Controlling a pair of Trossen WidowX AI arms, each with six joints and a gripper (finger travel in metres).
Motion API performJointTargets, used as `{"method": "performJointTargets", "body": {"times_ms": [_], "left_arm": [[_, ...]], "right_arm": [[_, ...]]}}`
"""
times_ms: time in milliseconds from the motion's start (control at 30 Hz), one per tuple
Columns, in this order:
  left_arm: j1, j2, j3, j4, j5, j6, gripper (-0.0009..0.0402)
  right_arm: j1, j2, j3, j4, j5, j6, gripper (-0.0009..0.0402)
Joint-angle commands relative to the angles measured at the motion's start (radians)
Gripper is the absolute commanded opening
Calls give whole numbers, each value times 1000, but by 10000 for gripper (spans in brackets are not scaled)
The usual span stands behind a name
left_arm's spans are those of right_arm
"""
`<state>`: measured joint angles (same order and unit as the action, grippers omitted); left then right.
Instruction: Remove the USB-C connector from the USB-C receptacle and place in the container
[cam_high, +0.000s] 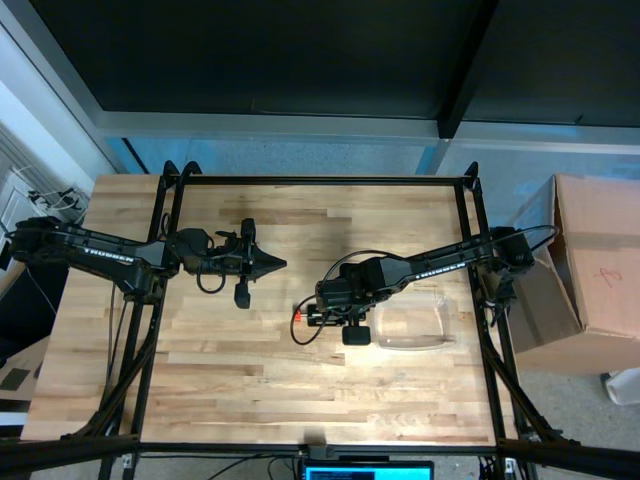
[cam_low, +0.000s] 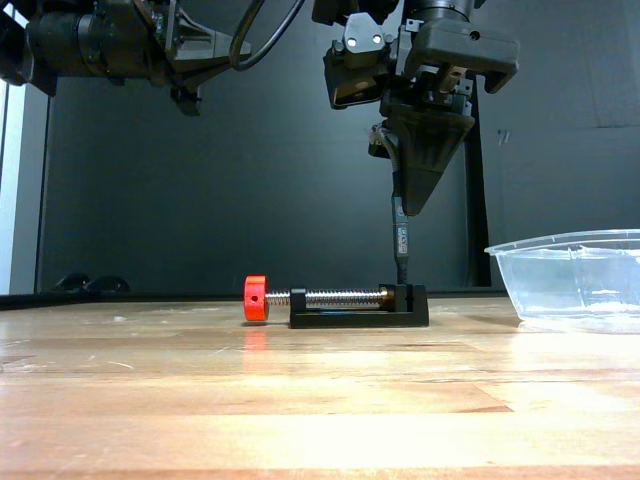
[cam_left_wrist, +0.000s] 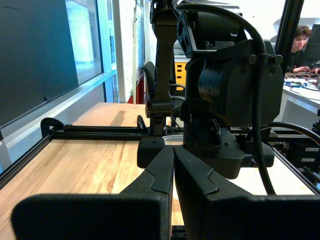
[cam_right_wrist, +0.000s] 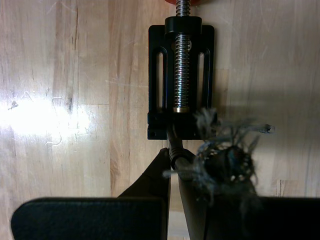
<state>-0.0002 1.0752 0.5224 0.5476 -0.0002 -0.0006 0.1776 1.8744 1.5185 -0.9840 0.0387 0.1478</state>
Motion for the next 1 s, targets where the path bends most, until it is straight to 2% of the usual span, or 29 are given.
{"method": "performJointTargets", "body": {"times_ms": [33,867,1000], "left_arm": [[0,0,0,0,0,0,0],[0,0,0,0,0,0,0],[0,0,0,0,0,0,0]], "right_arm": [[2,0,0,-3,0,0,0],[8,-16,-2,-40,-4,-2,0],[8,-16,43,-67,-3,21,0]]}}
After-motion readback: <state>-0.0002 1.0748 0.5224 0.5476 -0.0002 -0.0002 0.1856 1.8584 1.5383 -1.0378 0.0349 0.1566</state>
